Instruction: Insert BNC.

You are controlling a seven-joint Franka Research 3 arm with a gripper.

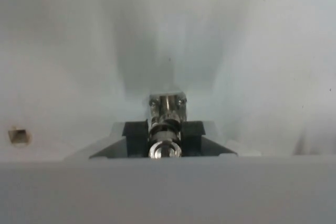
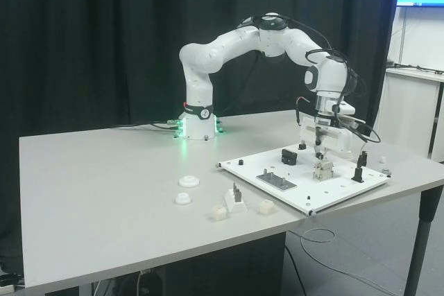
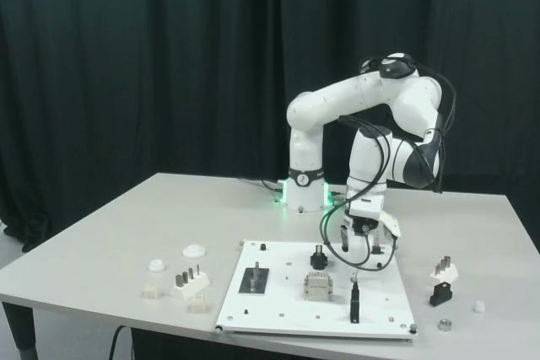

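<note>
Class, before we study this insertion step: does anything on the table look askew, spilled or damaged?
Nothing stands out. The white board lies flat on the grey table, its fixtures upright. The BNC connector sits in line with the gripper. Loose small parts stand beside the board, none tipped.

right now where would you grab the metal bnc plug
The shiny cylindrical metal BNC plug stands upright between the gripper fingertips over the white board. Best gripped across its round barrel, coming straight down from above, since its axis looks vertical.
</note>
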